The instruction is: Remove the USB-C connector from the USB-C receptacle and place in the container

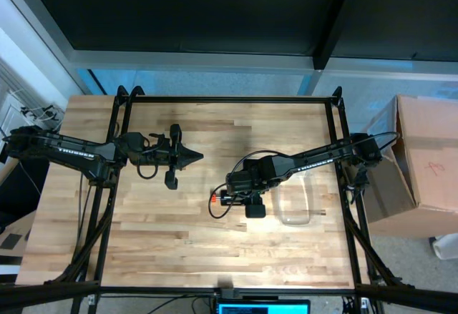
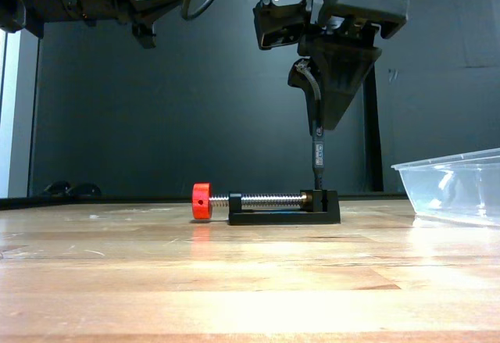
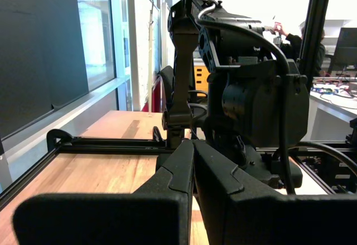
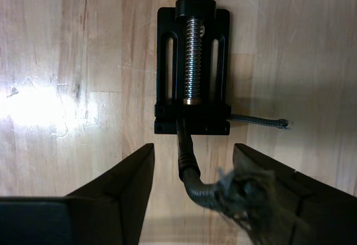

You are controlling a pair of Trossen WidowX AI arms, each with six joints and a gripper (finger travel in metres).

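While the connector [image 2: 318,155] appears seated in the receptacle [image 2: 318,194], which is clamped in the vise [image 2: 285,207] toward the table's [image 2: 234,280] near side, nothing of the task looks done. It has yet to be gripped, pulled free and carried to the container [image 2: 457,183] near the vise. Its long axis stands upright, plug end down, with the cable curling off the top. The right claw [image 4: 194,151] hangs over it, spread wide, with neither finger touching it. Farther back and well apart, the left claw [image 1: 195,157] hovers pinched closed, holding nothing.
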